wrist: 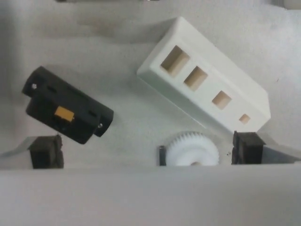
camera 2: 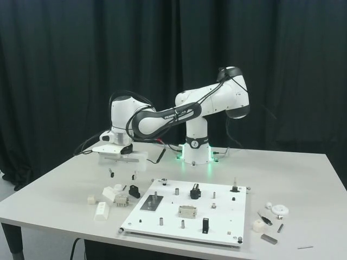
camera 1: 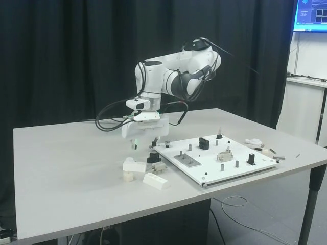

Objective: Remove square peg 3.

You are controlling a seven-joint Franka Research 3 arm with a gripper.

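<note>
Beneath the wide-spread tool [wrist: 146, 149], the white four-holed block [wrist: 207, 80] lies untouched.

I work in a lab: black curtains [camera 2: 65, 65] behind my grey table [camera 1: 66, 173], a white assembly board [camera 2: 217, 219] at my twelve o'clock.

White four-slot block [wrist: 207, 87] lies flat, slots empty
</note>
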